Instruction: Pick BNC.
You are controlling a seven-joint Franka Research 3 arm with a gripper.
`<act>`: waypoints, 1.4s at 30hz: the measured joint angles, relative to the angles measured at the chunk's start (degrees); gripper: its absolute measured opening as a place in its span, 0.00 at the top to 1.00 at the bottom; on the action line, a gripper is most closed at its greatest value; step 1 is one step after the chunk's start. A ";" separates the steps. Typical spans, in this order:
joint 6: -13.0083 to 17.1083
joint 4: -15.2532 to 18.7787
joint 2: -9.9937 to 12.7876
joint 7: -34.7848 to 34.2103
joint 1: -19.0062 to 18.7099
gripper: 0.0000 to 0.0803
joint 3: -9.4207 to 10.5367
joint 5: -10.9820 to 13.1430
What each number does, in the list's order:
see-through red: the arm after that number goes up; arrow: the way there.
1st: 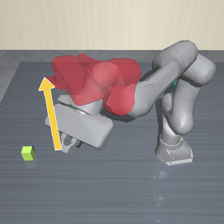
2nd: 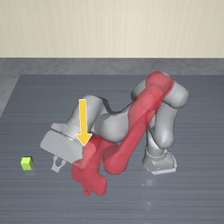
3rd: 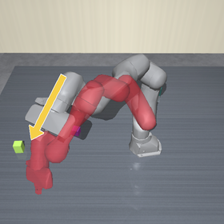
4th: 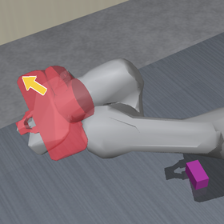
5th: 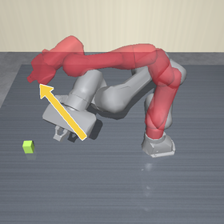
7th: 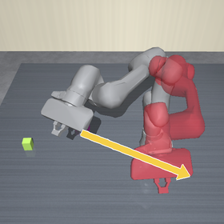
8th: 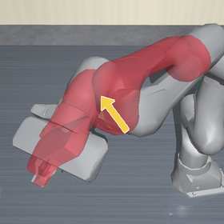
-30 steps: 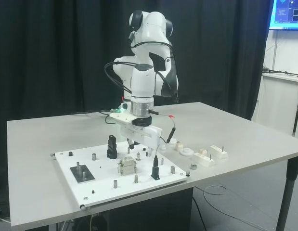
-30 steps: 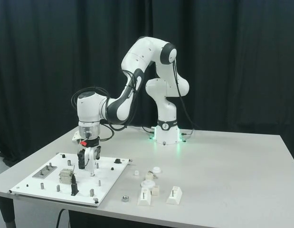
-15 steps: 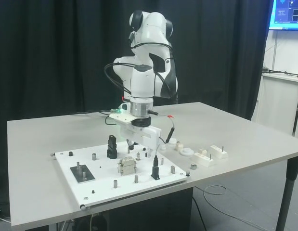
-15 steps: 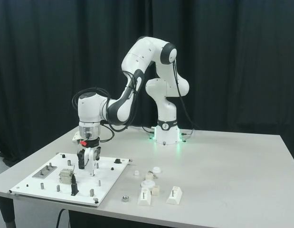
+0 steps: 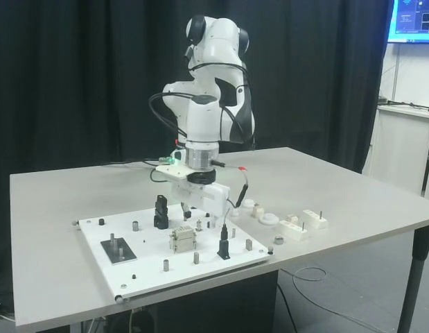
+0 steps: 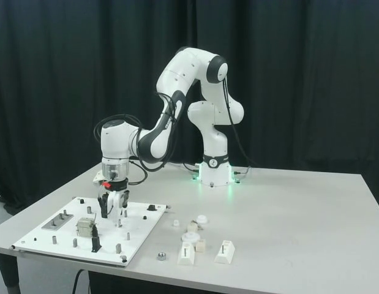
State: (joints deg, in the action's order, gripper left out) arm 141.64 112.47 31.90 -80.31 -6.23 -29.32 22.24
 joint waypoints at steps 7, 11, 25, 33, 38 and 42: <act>0.53 0.04 0.33 0.09 0.00 0.00 0.12 0.22; 0.77 0.04 0.60 0.12 0.00 0.00 0.27 0.26; 0.79 0.05 1.38 0.28 0.00 0.33 0.62 0.56; 0.78 0.09 1.46 1.63 0.05 0.80 0.66 0.56; 0.77 0.09 1.46 2.63 0.10 0.84 0.68 0.56; 0.72 0.09 1.43 3.04 0.11 0.84 0.67 0.56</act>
State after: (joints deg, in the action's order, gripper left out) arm 142.36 112.56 33.33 -77.27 -6.12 -28.65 22.80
